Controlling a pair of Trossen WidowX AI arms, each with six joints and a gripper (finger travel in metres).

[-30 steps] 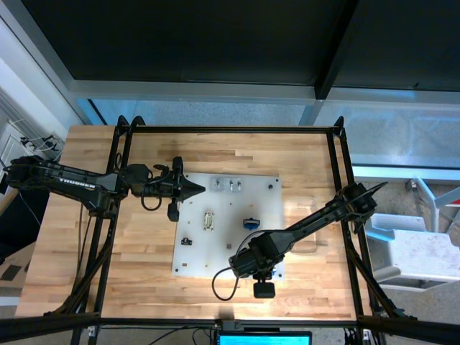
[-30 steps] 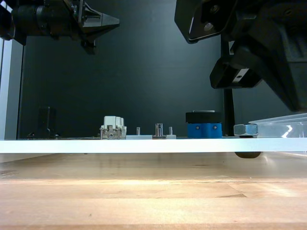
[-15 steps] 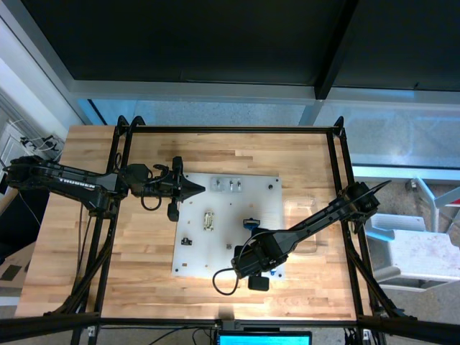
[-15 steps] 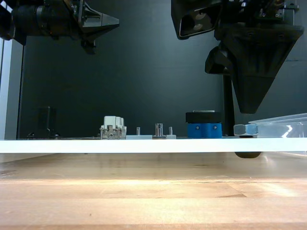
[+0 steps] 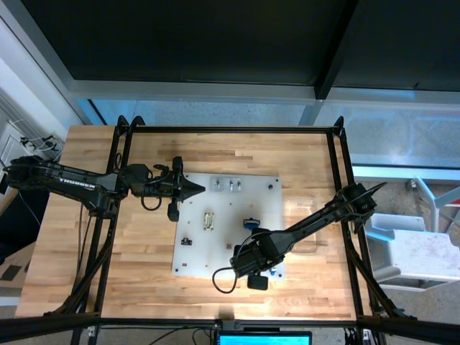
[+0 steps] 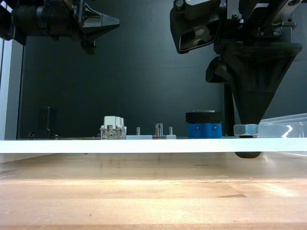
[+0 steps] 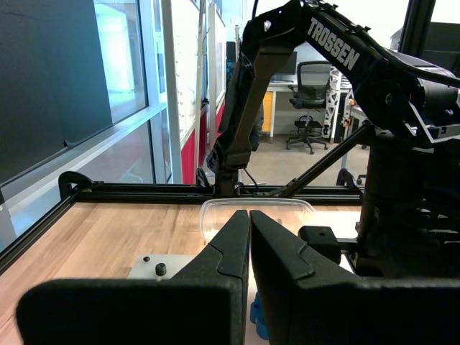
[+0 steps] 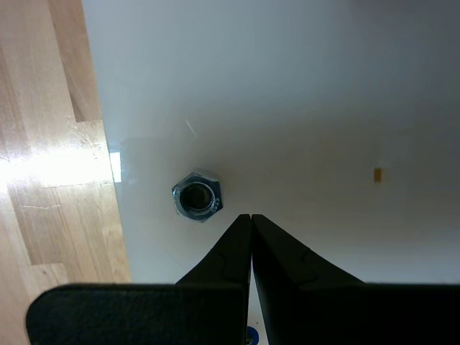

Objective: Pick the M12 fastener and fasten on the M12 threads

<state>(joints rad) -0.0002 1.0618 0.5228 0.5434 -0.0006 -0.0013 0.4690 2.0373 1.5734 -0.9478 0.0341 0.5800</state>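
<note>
The M12 fastener (image 8: 198, 195), a small silver nut, sits low on the white board (image 5: 194, 251) near its near right edge. A dark core fills its hole and no ribs show under it (image 6: 245, 129), so it is on its stud. My right gripper (image 6: 247, 120) points straight down, shut with nothing in it. Its tip (image 8: 250, 217) hangs just above and beside the nut. From above, the right gripper (image 5: 257, 266) hides that spot. My left gripper (image 5: 201, 190) is shut and empty (image 7: 249, 215), held high over the board's far left edge (image 6: 115, 20).
A blue connector (image 6: 204, 129) stands on the board just left of the nut. The clear tray (image 5: 302, 223) lies right of the board. A white connector (image 6: 112, 129) and a silver post (image 6: 159, 130) stand mid-board.
The right gripper swung from a tilted pose to upright and came down, so its tip is now just over the nut. The nut and the left arm have not moved.
</note>
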